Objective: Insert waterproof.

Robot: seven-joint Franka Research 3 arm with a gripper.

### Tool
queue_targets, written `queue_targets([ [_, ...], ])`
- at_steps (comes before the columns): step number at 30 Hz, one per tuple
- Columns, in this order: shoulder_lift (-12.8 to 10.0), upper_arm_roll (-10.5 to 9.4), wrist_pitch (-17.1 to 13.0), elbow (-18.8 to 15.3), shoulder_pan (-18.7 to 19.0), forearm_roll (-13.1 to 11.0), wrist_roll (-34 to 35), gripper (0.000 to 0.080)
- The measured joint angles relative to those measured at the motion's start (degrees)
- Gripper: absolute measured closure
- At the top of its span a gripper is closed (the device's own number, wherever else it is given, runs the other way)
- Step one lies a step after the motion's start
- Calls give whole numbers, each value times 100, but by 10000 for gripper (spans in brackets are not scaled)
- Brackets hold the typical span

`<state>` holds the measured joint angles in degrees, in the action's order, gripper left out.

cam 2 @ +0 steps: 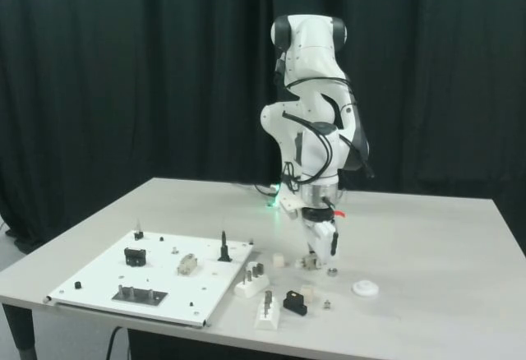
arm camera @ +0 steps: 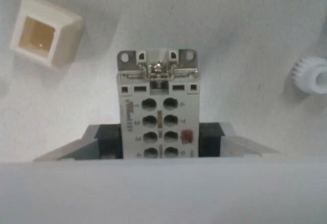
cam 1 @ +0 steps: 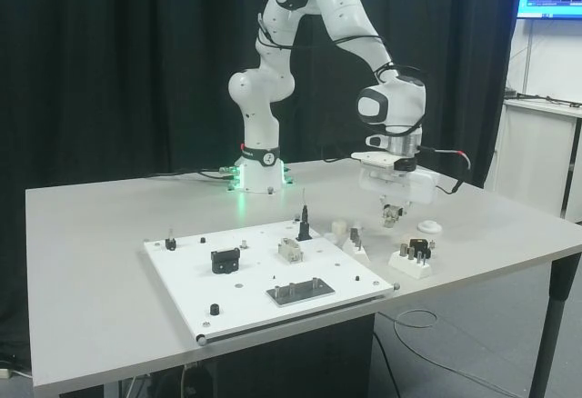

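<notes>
- gripper (arm camera: 159,147) fingers are clenched on the waterproof connector (arm camera: 157,112), its long axis running straight out from the fingertips.
- held just above the grey table (cam 1: 91,225).
- white board (cam 1: 245,275) lies toward nine o'clock in the first room view.

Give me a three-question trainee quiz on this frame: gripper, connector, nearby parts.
1. True or false: the gripper is shut on the connector.
2. Which loose part lies on the grey table near the connector in the wrist view? A) white gear B) green cable C) black screwdriver
3. Fill in: in both room views the gripper is beside the white ____, not over it.

Key: 1 true; 2 A; 3 board.
</notes>
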<state>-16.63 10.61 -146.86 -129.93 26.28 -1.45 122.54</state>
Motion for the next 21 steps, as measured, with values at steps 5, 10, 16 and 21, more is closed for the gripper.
queue_targets([
  [5,0,5,0,0,0,6,-6,492],
  [10,0,10,0,0,0,22,-8,492],
  [16,1,13,0,1,0,59,-12,492],
  [21,7,18,0,6,0,109,-34,492],
])
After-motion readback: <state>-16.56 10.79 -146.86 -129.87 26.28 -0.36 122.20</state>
